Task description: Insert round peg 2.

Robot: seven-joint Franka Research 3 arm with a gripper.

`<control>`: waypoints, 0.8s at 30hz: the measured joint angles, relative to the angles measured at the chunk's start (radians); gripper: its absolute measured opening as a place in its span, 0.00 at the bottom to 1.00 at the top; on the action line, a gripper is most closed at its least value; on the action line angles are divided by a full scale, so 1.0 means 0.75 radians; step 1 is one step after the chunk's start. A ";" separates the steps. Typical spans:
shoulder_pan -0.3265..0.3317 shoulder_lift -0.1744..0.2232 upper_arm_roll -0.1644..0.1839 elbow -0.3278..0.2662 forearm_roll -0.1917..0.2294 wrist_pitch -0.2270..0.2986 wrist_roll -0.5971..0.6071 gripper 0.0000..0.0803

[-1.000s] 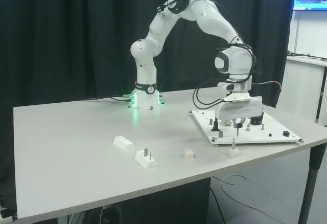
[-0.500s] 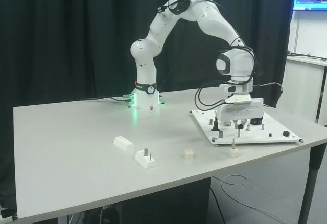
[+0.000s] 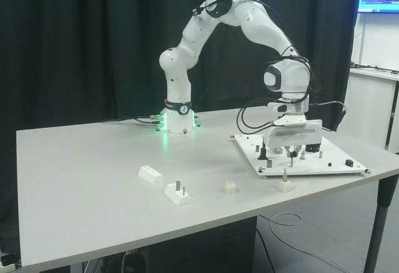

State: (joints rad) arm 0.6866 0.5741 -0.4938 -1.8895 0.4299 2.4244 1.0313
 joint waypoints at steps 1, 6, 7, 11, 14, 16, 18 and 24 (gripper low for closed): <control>0.000 0.000 0.000 0.000 0.000 0.000 0.002 0.08; 0.000 -0.002 -0.001 -0.005 0.000 0.000 0.007 0.08; 0.000 -0.003 -0.002 -0.006 -0.001 0.000 0.008 0.08; 0.000 -0.005 -0.003 -0.010 -0.001 0.000 0.011 0.08; 0.000 -0.007 -0.004 -0.012 -0.001 0.000 0.011 0.08; 0.000 -0.007 -0.005 -0.013 -0.002 0.000 0.011 0.08; 0.000 -0.008 -0.005 -0.015 -0.002 0.000 0.011 0.08; 0.000 -0.009 -0.006 -0.016 -0.002 0.000 0.011 0.08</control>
State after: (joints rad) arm 0.6866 0.5675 -0.4981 -1.9014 0.4280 2.4245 1.0398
